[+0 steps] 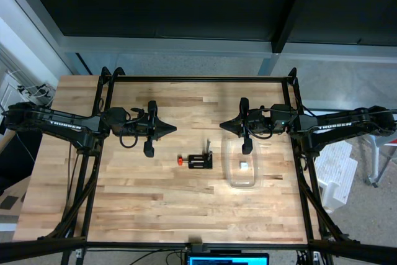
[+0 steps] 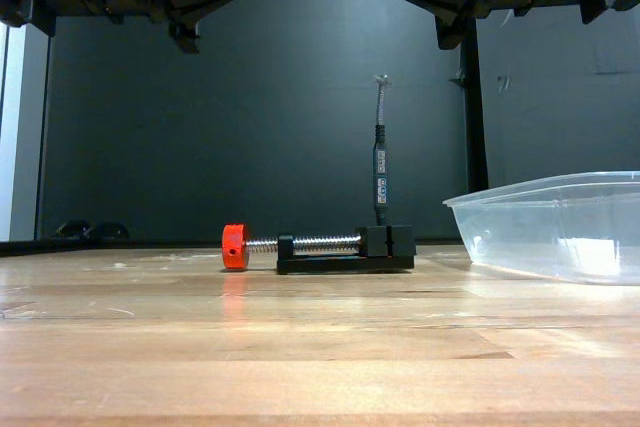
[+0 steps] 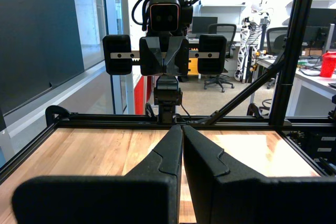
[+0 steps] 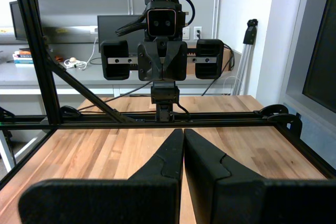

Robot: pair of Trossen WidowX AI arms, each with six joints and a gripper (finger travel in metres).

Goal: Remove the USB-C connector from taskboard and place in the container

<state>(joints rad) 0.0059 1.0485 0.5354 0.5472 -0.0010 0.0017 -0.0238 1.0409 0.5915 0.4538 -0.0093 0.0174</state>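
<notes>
High view: The left tool [image 1: 173, 129] hung above the table [image 1: 155, 203] on the left side, its fingers brought together to a point and holding nothing. The right tool [image 1: 223, 126] hung opposite, likewise closed and empty, tip facing the left tool across a gap. The taskboard [image 1: 200, 161] lay on the table between and nearer than both tools, with its red-orange knob [image 1: 180, 161] at the left end. The container [image 1: 242, 185] sat just to the right of the taskboard, partly under the right arm. A small white square piece [image 1: 244, 165] lay inside it. The USB-C connector showed only as a thin dark line at the taskboard's right end.

Low view: Both tools were well above the table, clear of everything on it. The USB-C connector [image 2: 380, 182] stood upright out of the block at the taskboard's right end, seated in it, with a short frayed cable stub on top. The container stood near the taskboard on the right, not touching it.

Left wrist view: The left tool's fingers [image 3: 168, 153] met along their length with nothing between them. The right arm faced the camera across the table.

Right wrist view: The right tool's fingers were pressed together and empty. The left arm faced the camera. No task item was visible here.
</notes>
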